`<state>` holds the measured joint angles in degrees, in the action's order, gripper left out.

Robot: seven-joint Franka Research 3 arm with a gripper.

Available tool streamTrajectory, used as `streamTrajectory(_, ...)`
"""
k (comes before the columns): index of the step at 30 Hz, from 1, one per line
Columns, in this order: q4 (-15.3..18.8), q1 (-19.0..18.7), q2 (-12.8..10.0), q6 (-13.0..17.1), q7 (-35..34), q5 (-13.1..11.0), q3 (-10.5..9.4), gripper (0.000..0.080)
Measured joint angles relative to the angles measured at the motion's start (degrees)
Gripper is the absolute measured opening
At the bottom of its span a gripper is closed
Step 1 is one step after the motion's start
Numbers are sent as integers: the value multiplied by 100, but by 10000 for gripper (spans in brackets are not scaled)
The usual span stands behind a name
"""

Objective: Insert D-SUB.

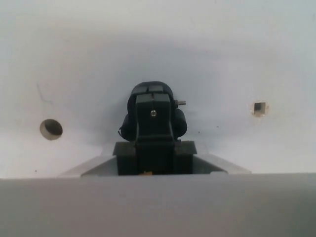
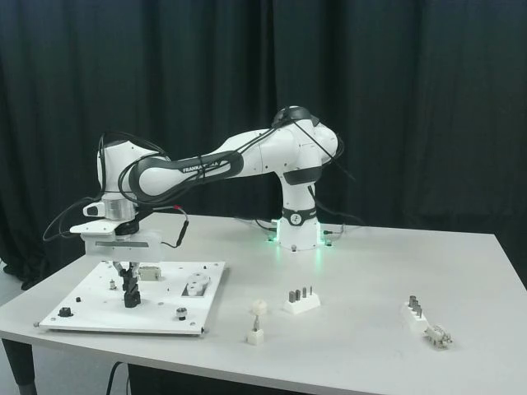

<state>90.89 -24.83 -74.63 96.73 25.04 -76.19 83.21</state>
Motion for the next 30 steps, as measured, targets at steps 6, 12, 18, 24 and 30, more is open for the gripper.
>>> streamTrajectory(6, -8, -9, 6, -2, 0, -70, -1, 147)
streamTrajectory(12, -10, -37, 6, -2, 0, -113, -1, 147)
streamTrajectory(18, -10, -44, 6, 5, 0, -113, -1, 147)
streamTrajectory(24, -8, -44, 6, 14, 0, -112, -2, 147)
streamTrajectory(30, -3, -44, 6, 20, 20, -111, -2, 147)
